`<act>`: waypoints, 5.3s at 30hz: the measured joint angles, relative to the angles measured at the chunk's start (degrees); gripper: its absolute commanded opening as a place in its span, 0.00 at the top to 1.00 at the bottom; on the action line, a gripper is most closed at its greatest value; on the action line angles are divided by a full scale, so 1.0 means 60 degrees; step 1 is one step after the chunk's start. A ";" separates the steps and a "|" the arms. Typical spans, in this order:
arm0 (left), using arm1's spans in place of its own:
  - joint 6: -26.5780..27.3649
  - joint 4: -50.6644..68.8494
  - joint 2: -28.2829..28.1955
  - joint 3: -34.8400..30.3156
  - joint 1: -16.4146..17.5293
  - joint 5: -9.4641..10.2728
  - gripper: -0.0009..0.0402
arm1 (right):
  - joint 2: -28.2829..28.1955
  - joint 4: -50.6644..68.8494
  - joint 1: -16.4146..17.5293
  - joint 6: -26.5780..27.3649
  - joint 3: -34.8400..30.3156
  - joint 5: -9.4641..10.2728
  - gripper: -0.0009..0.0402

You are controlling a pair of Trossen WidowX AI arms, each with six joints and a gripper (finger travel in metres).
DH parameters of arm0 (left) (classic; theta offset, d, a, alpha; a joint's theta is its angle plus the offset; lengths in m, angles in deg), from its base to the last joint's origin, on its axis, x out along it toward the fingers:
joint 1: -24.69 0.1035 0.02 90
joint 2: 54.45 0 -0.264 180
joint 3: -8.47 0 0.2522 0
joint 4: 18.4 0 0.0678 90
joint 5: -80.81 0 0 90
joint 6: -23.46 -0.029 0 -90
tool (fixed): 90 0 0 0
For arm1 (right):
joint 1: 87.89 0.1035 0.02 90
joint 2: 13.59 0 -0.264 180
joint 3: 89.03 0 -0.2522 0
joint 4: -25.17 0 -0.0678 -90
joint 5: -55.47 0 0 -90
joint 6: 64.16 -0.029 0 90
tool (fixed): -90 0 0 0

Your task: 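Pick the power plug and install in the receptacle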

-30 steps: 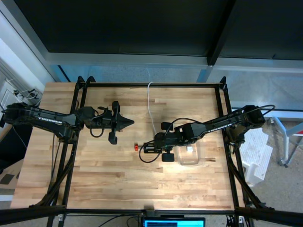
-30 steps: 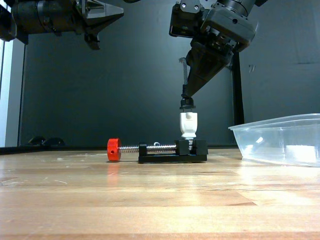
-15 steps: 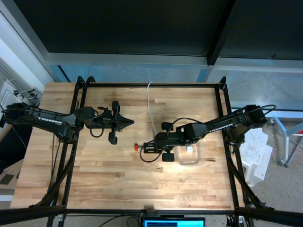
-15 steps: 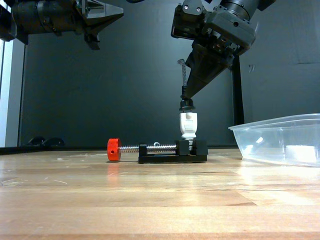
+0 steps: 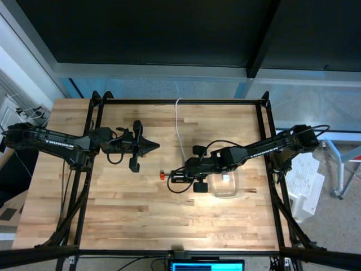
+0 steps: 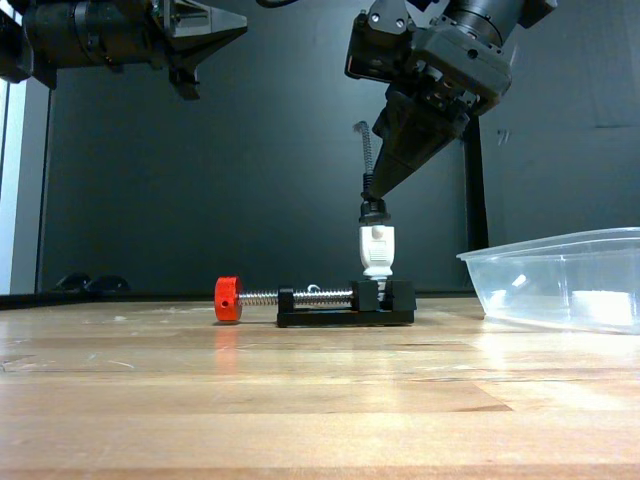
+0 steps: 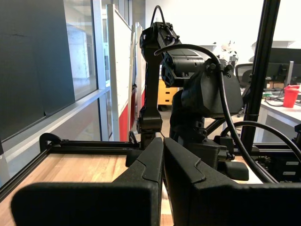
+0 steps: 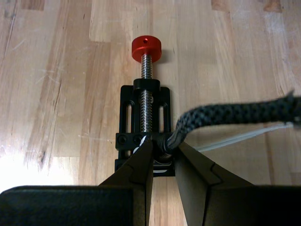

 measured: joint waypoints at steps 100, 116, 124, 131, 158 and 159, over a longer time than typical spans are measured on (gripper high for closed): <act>0.0000 0.0208 -0.0018 0.0000 0.0000 0.0000 0.98 | 0.6841 -0.6269 -0.2109 0.1031 0.4211 0.1650 0.98; 0.0000 0.0208 -0.0018 0.0000 0.0000 0.0000 0.98 | 0.7005 -0.8907 -0.2619 0.0754 0.5428 0.2503 0.98; 0.0000 0.0211 -0.0018 0.0000 0.0000 0.0000 0.98 | 0.7045 -0.8961 -0.2623 0.0754 0.5694 0.2412 0.98; 0.0000 0.0208 -0.0018 0.0000 0.0000 0.0000 0.98 | 0.7045 -0.8969 -0.2601 0.0765 0.5763 0.2470 0.98; 0.0000 0.0211 -0.0018 0.0000 0.0000 -0.0004 0.98 | 0.7034 -0.9453 -0.2499 0.0750 0.5952 0.2477 0.98; 0.0000 0.0208 -0.0018 0.0000 0.0000 0.0000 0.98 | 0.7031 -0.9453 -0.2499 0.0750 0.5952 0.2473 0.98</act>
